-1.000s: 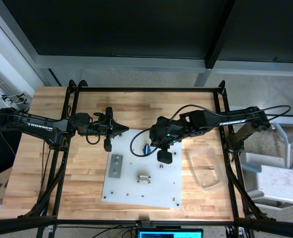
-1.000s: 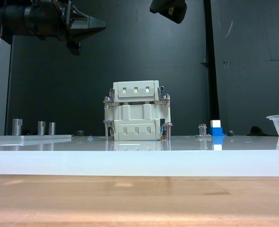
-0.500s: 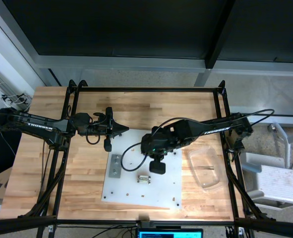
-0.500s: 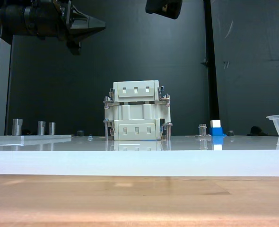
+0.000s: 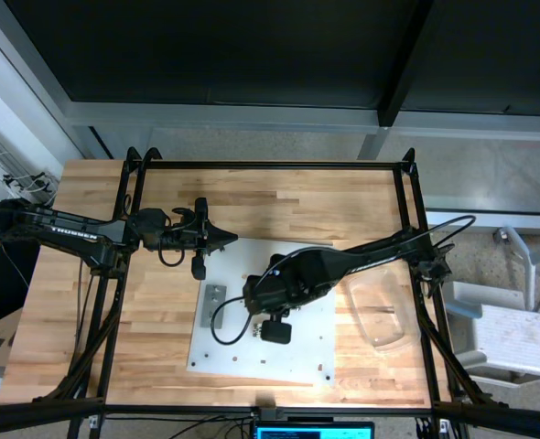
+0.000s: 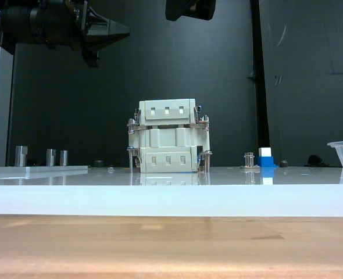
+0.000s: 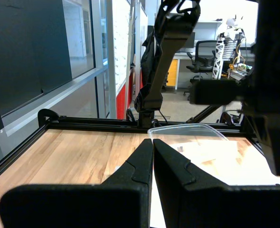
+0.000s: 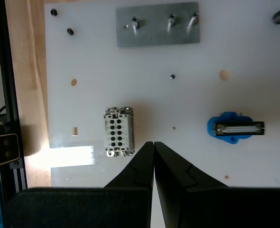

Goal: Remove the HAN10-E connector and place it in the container

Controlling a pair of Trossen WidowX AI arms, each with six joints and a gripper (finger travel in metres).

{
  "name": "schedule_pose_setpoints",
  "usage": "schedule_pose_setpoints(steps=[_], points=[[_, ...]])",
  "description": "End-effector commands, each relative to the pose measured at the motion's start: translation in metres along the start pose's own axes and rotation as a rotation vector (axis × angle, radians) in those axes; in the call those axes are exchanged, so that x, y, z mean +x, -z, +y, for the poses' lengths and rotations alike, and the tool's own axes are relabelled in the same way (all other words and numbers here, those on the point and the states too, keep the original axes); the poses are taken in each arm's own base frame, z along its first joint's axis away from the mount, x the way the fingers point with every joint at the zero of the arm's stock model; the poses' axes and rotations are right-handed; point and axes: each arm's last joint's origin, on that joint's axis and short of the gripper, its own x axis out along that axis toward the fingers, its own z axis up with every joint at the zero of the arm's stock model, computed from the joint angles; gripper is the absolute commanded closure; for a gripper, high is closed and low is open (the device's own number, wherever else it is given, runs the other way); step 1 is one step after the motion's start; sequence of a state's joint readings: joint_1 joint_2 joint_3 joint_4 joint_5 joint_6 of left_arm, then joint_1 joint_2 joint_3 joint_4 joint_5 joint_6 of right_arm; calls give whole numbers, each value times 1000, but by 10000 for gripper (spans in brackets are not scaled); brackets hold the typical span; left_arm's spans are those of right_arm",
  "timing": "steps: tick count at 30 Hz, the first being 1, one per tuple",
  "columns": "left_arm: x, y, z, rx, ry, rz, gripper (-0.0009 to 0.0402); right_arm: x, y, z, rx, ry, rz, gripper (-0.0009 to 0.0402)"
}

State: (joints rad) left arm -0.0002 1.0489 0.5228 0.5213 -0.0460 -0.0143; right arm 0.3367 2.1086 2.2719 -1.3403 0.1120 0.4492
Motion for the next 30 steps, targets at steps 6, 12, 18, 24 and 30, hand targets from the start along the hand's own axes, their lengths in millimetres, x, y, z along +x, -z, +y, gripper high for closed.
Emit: schedule_pose_setpoints(steps=[6,12,18,24,30], points=[[0,0,0,0,0,0,393,16,0,14,-2,7,33,379],[0,0,0,0,0,0,393,32,1,20,5,12,56,299],[0,0,0,0,0,0,393,39,1,24,21,9,65,206],[0,0,0,0,0,0,393,48,2,27,10,13,74,133],[0,0,0,0,0,0,393,67,3,31,-1,26,102,96]])
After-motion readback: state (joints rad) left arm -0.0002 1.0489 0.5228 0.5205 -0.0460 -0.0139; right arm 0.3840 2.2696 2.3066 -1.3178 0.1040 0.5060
